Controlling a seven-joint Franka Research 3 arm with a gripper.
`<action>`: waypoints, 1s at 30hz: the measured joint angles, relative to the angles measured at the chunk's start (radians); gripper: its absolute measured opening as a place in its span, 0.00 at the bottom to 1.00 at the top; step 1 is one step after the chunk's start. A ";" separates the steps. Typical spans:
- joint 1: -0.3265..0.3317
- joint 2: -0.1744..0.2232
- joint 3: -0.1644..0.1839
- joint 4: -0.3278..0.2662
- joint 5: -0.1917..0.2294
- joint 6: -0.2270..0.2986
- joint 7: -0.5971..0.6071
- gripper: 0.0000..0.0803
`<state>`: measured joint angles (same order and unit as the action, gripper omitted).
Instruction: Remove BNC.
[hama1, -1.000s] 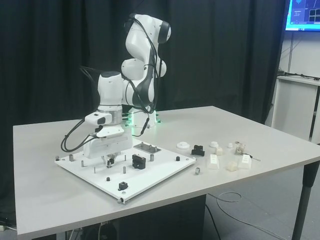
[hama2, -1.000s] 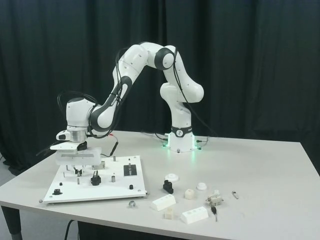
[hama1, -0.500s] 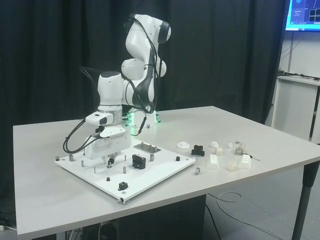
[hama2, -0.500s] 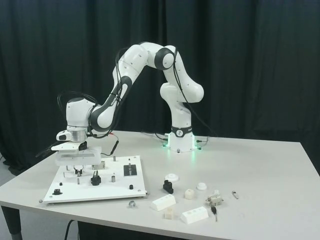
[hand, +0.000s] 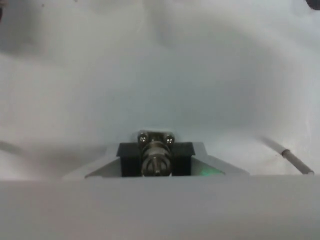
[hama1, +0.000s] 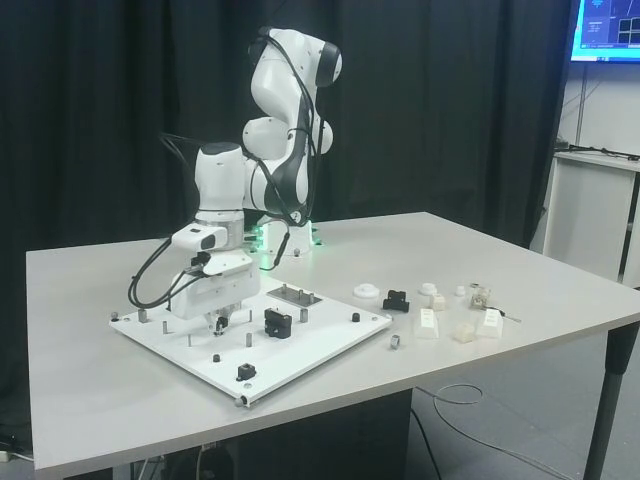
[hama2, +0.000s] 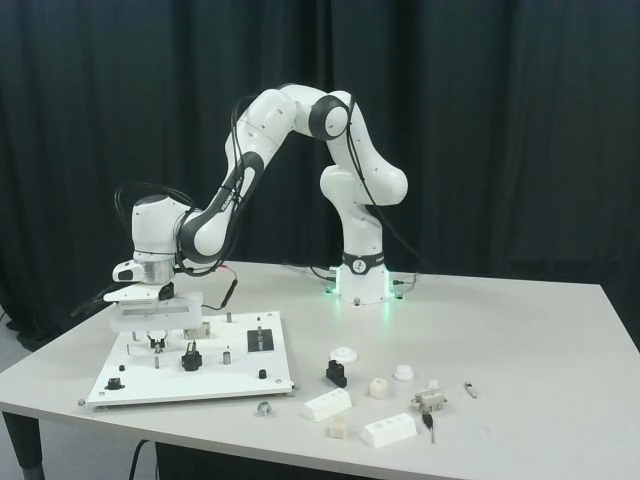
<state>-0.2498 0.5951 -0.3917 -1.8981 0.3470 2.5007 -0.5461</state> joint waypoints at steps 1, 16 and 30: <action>0.000 0.000 0.000 0.000 0.000 0.000 -0.005 0.15; 0.000 0.001 0.000 0.002 0.000 -0.004 -0.106 0.15; 0.000 0.005 -0.003 0.014 -0.001 -0.023 -0.246 0.15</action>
<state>-0.2500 0.6000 -0.3944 -1.8842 0.3465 2.4780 -0.7917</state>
